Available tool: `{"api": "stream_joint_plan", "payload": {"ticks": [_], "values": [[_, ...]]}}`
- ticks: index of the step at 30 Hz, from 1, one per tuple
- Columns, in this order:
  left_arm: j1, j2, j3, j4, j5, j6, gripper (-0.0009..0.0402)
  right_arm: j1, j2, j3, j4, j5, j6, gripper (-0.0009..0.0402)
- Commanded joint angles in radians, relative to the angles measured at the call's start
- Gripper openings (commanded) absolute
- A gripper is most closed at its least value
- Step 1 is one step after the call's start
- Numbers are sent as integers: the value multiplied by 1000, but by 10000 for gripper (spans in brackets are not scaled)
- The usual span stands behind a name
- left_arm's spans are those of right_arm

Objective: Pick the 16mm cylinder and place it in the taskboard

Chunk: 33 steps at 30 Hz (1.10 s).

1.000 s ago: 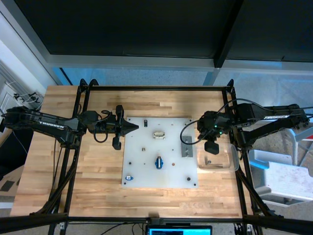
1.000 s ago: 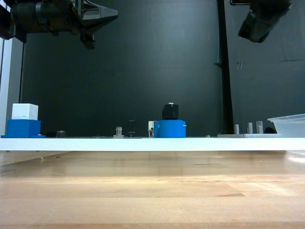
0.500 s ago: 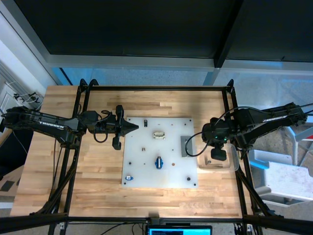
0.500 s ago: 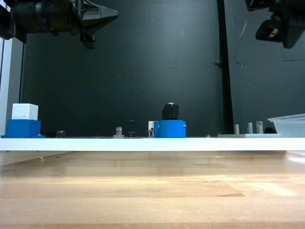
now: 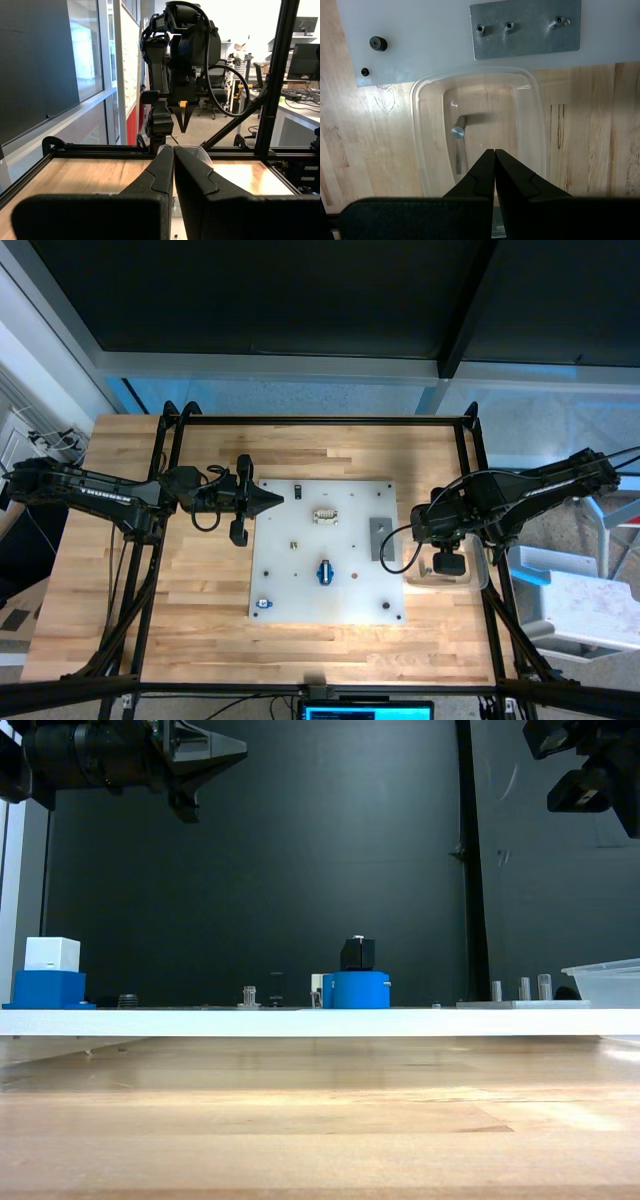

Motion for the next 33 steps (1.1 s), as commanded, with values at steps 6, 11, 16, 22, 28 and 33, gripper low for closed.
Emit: {"api": "stream_joint_plan", "payload": {"ticks": [6, 11, 16, 22, 28, 33], "values": [[0, 0, 0, 0, 0, 0, 0, 5, 0, 0, 1, 19, 0, 0], [0, 0, 0, 0, 0, 0, 0, 16, 0, 0, 1, 22, 0, 0], [0, 0, 0, 0, 0, 0, 0, 61, 0, -13, -1, 26, 25, 0], [0, 0, 0, 0, 0, 0, 0, 115, 0, -65, 5, 25, 54, 0], [0, 0, 0, 0, 0, 0, 0, 128, 0, -80, 50, 25, 68, 0], [0, 0, 0, 0, 0, 0, 0, 130, -1, -100, 68, 26, 76, 0]]}}
